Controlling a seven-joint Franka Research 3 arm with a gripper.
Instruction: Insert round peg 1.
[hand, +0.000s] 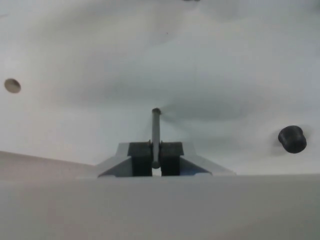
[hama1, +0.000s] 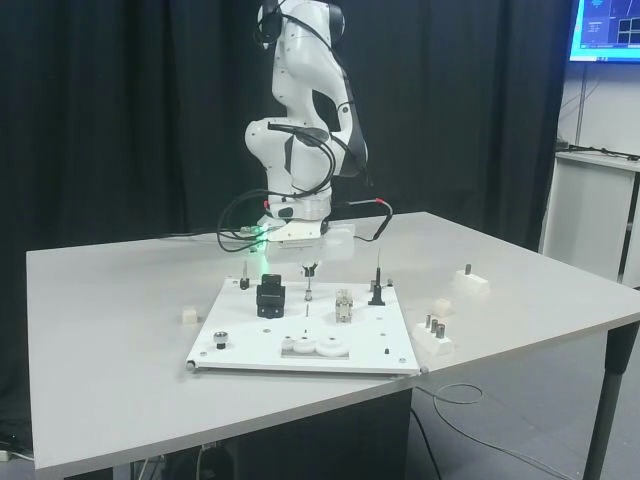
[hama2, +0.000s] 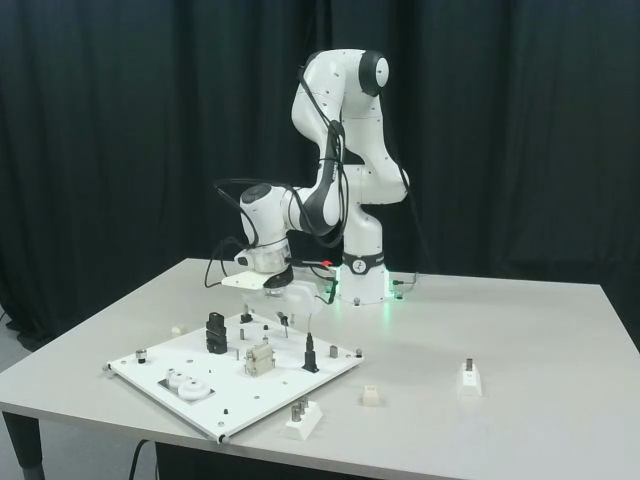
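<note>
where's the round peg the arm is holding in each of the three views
Wrist view: the round peg stands mid-picture, clamped between the end effector's black fingers.
First room view: the round peg hangs under the end effector, just above the white board.
Second room view: the round peg is below the wrist, over the board's far edge.
Shared landmark: the white board.

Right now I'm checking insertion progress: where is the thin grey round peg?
The thin grey round peg is clamped upright between the gripper fingers, tip on or just above the white board, between the black block and a grey fixture.
</note>
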